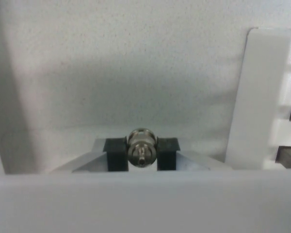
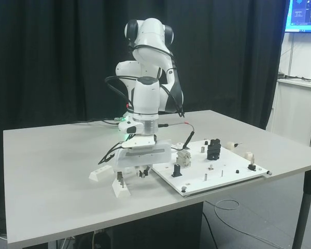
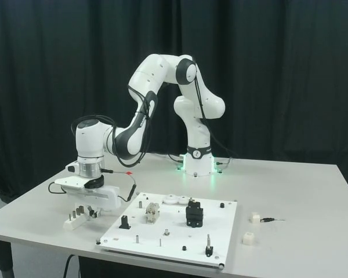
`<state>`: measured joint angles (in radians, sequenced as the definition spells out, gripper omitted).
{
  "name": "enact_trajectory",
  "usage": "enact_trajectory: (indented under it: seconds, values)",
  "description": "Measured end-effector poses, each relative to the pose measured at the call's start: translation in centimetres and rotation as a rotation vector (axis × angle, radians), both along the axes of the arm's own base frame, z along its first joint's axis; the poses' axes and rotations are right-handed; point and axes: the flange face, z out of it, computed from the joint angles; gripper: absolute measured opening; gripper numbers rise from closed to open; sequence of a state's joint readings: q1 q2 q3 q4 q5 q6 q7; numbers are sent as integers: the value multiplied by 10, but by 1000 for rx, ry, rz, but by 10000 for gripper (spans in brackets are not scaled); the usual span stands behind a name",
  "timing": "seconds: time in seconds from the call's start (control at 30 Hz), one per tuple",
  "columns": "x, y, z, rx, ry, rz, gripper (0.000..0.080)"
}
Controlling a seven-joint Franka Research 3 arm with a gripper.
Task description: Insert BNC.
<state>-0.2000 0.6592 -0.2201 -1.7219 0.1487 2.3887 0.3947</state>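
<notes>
In the wrist view a metal BNC connector (image 1: 141, 148) sits between the black finger pads (image 1: 115, 154), and my gripper (image 1: 141, 155) is shut on it. It hangs just above the grey table, beside the edge of the white task board (image 1: 262, 97). In the first room view the gripper (image 2: 140, 173) is low over the table, left of the board (image 2: 233, 174) and next to a white parts holder (image 2: 119, 188). The second room view shows the gripper (image 3: 93, 212) by the same holder (image 3: 75, 223), off the board's left edge (image 3: 113, 237).
The board carries a black block (image 3: 192, 215), a small grey fixture (image 3: 151, 212), a black post (image 3: 125, 222) and several pins. Two small white blocks (image 3: 249, 237) and a thin tool (image 3: 269, 219) lie on the table to its right. A cable (image 2: 179, 125) trails from the wrist.
</notes>
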Motion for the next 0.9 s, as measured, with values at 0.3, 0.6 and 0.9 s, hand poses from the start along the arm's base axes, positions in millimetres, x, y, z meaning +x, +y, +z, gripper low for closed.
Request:
enact_trajectory:
  seconds: [0.3, 0.6, 0.9]
  values:
    - [4, 4, 7, 0, -9, -20, 124]
    - [9, 17, 23, 8, -15, -40, 124]
    - [16, 38, 43, 20, -15, -55, 124]
